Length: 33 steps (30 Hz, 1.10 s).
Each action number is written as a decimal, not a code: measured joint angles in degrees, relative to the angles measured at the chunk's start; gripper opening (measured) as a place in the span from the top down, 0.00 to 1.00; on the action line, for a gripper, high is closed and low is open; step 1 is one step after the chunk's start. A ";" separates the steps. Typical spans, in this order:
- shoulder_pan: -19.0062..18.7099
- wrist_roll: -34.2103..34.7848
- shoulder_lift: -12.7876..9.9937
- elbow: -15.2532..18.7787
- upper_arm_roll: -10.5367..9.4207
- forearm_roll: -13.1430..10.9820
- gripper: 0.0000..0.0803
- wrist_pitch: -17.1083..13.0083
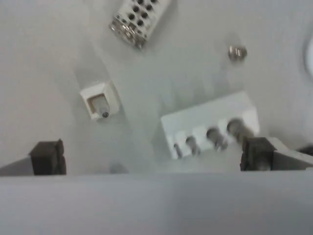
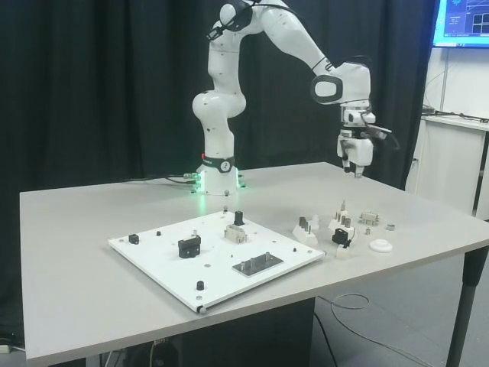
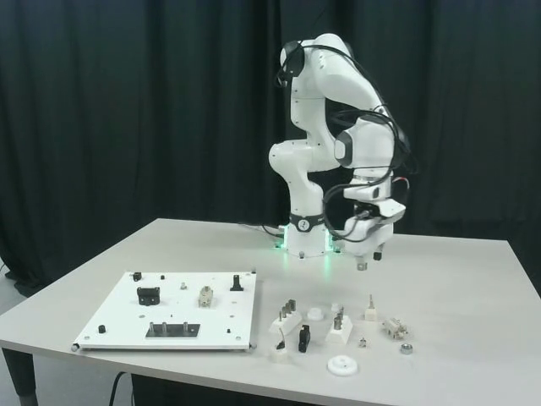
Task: Pick waterproof.
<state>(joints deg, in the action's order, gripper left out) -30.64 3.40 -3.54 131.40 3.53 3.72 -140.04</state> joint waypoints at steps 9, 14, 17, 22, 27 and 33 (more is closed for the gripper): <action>0.01 -8.04 -2.60 -3.47 -1.85 1.75 0.00 0.31; 0.01 -13.33 -4.20 -5.37 -2.49 2.72 0.00 1.06; 0.01 -16.19 -5.21 -6.36 -2.63 2.91 0.00 1.34; 0.01 -19.45 -6.94 -8.02 -2.70 3.72 0.00 2.16; 0.01 -22.57 -8.75 -9.72 -2.76 4.71 0.00 3.15; 0.01 -24.93 -10.97 -11.32 -2.91 5.26 0.00 3.64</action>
